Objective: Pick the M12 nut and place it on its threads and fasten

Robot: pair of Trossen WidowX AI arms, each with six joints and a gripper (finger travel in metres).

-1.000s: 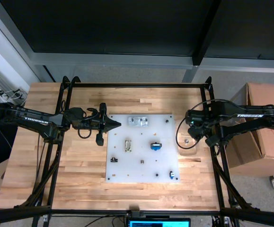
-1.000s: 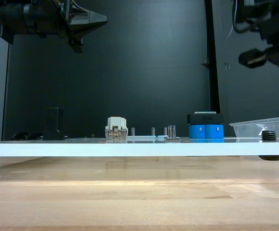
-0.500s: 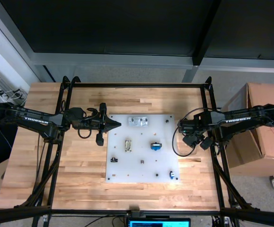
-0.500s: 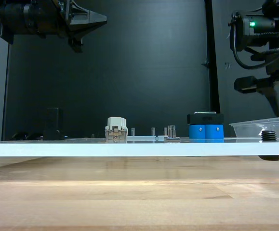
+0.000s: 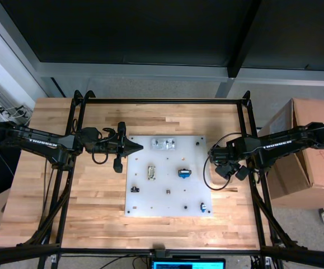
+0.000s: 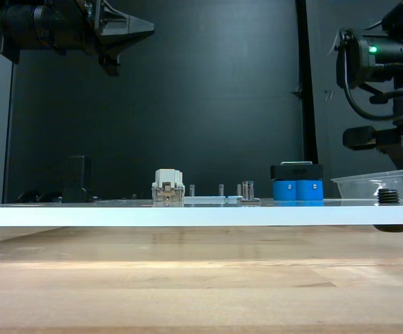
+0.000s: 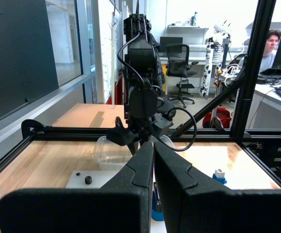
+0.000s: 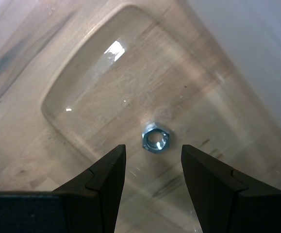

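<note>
Hovering over the clear tray (image 8: 99, 92) beside the white board's (image 5: 162, 193) right edge, the right tool (image 8: 153, 146) points down with its fingers spread wide and nothing between them; the M12 nut (image 8: 155, 138) lies free and flat on the tray's floor, directly below the gap and roughly centred in it, touched by neither finger as far as the right wrist view shows; the black ribbed stud (image 6: 389, 196) stands bare near the board's near right edge, its ribs plain in the low view, so no nut is on it; the left tool (image 7: 153, 145) hangs high over the board's left edge, well apart from the tray, pointing inward across the worktop (image 5: 94, 196), its fingers drawn together and holding nothing; by my reading the task is only at its opening, with the approach to the nut lined up but the grasp not yet made; picking the nut, carrying it to the stud, seating it on the threads and turning it down are all left to do.
</note>
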